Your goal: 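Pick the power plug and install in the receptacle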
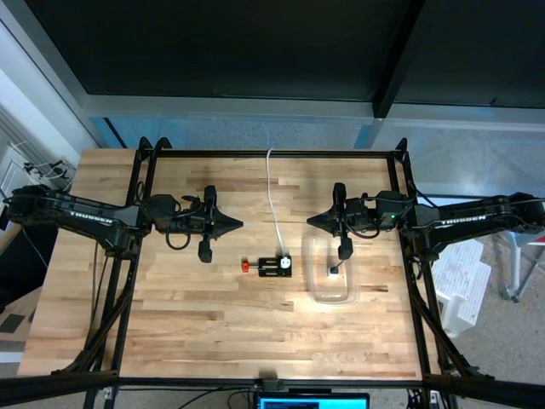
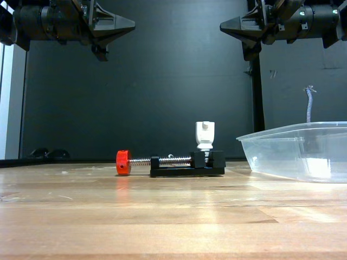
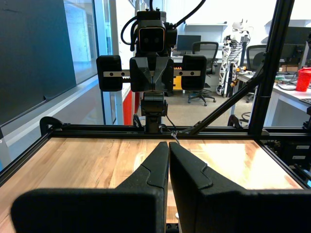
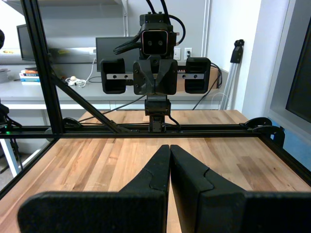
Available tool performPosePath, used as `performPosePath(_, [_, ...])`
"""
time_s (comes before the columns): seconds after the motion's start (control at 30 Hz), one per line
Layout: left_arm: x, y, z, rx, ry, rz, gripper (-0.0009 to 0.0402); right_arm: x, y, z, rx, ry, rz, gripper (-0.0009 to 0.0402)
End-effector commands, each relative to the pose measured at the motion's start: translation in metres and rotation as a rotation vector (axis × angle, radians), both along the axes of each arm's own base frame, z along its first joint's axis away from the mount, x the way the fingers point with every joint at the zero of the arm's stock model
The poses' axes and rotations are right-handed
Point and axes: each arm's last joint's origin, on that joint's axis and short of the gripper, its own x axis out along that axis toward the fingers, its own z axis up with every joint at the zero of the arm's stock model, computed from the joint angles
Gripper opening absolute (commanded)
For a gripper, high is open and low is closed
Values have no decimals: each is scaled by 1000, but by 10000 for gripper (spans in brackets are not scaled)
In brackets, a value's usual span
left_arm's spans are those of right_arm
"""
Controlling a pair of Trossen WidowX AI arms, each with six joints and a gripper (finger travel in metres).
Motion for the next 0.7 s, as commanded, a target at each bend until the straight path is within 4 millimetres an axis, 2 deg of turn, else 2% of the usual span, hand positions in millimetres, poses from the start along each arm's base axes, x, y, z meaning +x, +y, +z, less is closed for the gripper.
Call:
performPosePath(0.03, [0, 0, 0, 1, 0, 0, 0, 0, 0, 0, 0, -2, 0, 0])
performPosePath(0.7, [0, 0, 0, 1, 0, -1, 0, -4, 1, 5, 35, 4, 17, 0])
